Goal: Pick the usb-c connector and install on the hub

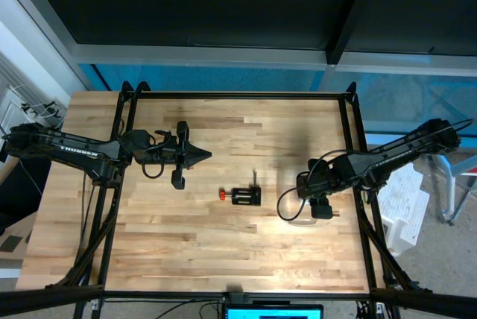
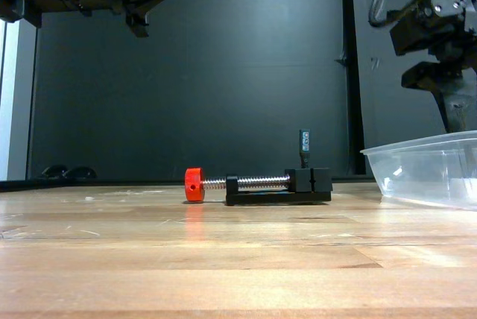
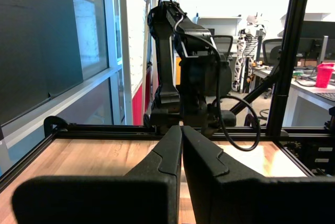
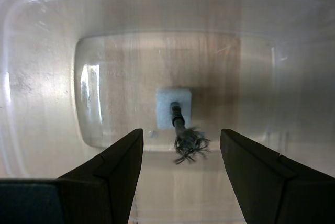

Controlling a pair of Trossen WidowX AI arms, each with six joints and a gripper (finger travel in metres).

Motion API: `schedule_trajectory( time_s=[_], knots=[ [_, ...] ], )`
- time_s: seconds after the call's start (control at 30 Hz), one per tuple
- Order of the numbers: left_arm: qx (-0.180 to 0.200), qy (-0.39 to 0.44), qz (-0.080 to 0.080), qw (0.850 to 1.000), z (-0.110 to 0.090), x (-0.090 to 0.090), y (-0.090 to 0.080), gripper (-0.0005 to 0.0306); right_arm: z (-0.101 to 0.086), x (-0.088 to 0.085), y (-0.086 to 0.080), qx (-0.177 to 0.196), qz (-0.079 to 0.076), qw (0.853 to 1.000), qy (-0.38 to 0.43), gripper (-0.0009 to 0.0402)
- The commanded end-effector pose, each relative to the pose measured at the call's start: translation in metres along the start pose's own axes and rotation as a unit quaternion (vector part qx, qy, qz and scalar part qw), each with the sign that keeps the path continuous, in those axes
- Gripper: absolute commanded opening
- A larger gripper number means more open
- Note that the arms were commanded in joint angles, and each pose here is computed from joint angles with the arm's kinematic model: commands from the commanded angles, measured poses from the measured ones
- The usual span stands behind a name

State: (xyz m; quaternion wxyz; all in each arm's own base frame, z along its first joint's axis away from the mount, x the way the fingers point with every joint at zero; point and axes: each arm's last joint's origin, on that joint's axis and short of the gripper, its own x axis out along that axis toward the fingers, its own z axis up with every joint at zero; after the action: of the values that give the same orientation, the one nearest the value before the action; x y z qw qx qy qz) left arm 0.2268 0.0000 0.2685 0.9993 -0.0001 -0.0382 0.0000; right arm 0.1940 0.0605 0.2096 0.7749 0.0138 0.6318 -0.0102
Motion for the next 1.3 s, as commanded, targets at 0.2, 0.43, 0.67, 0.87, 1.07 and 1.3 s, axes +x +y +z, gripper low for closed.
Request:
schedule_trajectory(
  time_s=[0.2, 0.43, 0.67, 0.87, 1.07, 1.3],
  knots=[
    [0.0, 0.0, 0.0, 1.0, 0.0, 0.0, 0.0, 0.0, 0.001, 0.015, 0.005, 0.002, -0.005, 1.0, 0.014, 0.0189],
    [0.0, 0.0, 0.0, 1.0, 0.0, 0.0, 0.0, 0.0, 0.002, 0.024, 0.006, 0.005, -0.001, 1.0, 0.004, 0.0171],
    [0.0, 0.0, 0.0, 1.0, 0.0, 0.0, 0.0, 0.0, 0.003, 0.03, 0.007, 0.005, -0.002, 1.0, 0.005, 0.0156],
    [0.0, 0.0, 0.0, 1.0, 0.0, 0.0, 0.0, 0.0, 0.004, 0.033, 0.008, 0.004, -0.004, 1.0, 0.004, 0.014],
    [0.0, 0.0, 0.0, 1.0, 0.0, 0.0, 0.0, 0.0, 0.004, 0.033, 0.008, 0.006, -0.009, 1.0, 0.002, 0.0113],
    [0.0, 0.0, 0.0, 1.0, 0.0, 0.0, 0.0, 0.0, 0.005, 0.033, 0.008, 0.006, -0.009, 1.0, 0.002, 0.0074]
  ],
)
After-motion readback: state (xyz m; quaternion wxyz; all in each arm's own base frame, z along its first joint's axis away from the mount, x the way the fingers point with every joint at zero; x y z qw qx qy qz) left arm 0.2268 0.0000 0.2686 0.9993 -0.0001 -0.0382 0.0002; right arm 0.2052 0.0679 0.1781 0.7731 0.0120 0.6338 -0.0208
